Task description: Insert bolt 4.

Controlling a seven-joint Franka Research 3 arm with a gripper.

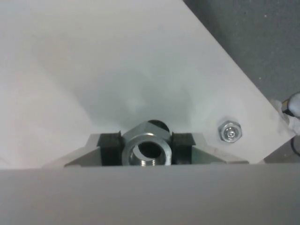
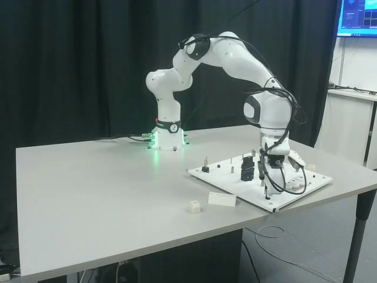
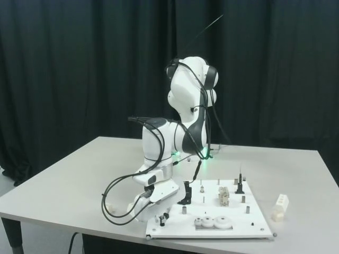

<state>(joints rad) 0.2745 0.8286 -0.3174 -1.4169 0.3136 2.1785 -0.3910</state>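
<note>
Gripping: gripper point(image 1: 146, 151) is clenching a hex-headed bolt point(image 1: 146, 149) between black pads point(image 1: 108, 149), head facing the wrist camera.
Position: bolt is hanging low over the white assembly board point(image 1: 70, 70) near its corner — a dark hole point(image 1: 161, 125) is peeking out just behind the head.
Nearby: a small fastened nut point(image 1: 229, 131) is sitting close to the board's edge.
Risk: shank is looking slightly off the hole — pressing down could be jamming or cross-threading it.
Writing: none readable; the wall monitor point(image 2: 358, 17) is showing no text that can be made out.

Bolt 4 point(image 1: 147, 151): grey hex head, upright, clamped btwn black fingers point(image 1: 108, 148), prob. just above white board point(image 1: 93, 70).
</note>
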